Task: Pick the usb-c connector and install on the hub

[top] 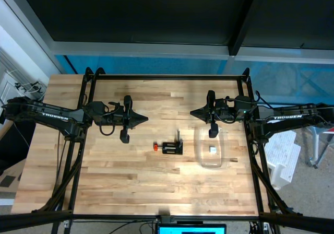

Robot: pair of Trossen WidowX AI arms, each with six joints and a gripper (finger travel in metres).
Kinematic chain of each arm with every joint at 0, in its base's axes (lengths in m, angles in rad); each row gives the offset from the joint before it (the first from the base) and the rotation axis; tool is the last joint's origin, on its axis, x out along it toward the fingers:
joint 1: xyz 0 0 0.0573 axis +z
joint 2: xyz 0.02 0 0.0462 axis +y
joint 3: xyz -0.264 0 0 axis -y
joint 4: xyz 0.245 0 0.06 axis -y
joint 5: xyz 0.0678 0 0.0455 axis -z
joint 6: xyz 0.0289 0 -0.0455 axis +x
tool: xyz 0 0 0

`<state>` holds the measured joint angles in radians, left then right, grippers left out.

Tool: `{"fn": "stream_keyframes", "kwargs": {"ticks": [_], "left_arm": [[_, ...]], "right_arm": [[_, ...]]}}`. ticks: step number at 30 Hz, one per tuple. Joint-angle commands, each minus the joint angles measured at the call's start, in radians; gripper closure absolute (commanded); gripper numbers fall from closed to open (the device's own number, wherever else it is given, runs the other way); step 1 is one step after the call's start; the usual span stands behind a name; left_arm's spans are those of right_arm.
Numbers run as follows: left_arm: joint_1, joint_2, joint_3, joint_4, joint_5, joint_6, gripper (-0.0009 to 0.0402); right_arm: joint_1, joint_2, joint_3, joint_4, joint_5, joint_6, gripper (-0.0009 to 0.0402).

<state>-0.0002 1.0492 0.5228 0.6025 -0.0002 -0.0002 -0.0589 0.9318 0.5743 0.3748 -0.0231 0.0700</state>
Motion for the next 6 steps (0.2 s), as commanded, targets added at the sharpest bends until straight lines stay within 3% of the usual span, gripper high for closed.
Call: {"fn": "stream_keyframes", "kwargs": {"ticks": [1, 6], "left_arm": [[0.000, 0.000, 0.000, 0.000, 0.000, 0.000, 0.0393], [0.000, 0.000, 0.000, 0.000, 0.000, 0.000, 0.0393]], "right_arm": [[0.000, 0.000, 0.000, -0.008, 0.000, 0.000, 0.0393], [0.000, 0.000, 0.000, -0.029, 0.000, 0.000, 0.0393]]}}
